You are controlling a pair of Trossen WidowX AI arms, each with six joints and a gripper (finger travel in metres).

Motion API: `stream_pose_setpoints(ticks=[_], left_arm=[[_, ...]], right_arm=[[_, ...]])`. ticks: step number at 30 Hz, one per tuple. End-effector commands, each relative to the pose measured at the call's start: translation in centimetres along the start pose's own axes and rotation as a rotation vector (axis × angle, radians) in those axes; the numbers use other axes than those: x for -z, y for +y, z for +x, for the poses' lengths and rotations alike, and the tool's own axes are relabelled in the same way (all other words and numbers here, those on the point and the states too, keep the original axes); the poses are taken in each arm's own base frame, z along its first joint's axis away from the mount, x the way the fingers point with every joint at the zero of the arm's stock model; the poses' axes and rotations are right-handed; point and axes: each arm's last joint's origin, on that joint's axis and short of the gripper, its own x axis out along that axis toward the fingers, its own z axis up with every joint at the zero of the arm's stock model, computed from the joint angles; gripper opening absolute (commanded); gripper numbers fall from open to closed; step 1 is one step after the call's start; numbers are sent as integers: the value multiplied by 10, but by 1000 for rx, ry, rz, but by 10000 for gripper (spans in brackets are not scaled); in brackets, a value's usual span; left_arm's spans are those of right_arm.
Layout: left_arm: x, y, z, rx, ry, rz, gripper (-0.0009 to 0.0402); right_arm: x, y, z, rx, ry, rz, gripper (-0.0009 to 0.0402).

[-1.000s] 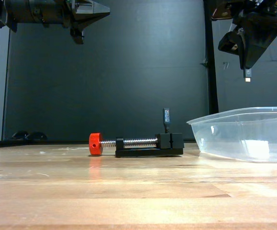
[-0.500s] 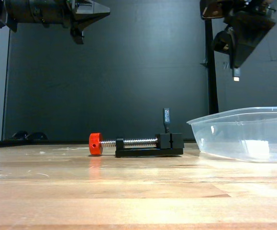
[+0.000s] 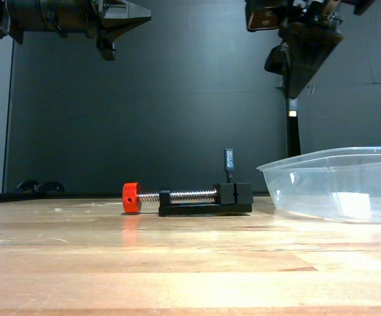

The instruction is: Pick the usb-c connector and install on the hub

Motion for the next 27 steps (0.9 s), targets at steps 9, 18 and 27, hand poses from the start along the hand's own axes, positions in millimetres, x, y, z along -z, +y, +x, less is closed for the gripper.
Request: stream_pose_setpoints(ticks=[9, 18, 27], left_arm=[[0, 0, 0, 0, 0, 0, 0], [0, 0, 0, 0, 0, 0, 0], [0, 0, 0, 0, 0, 0, 0]], right_arm=[[-24, 2, 9, 5, -1, 5, 0], [-42, 1, 20, 11, 0, 23, 0], [-53, -2, 29, 14, -13, 17, 0]])
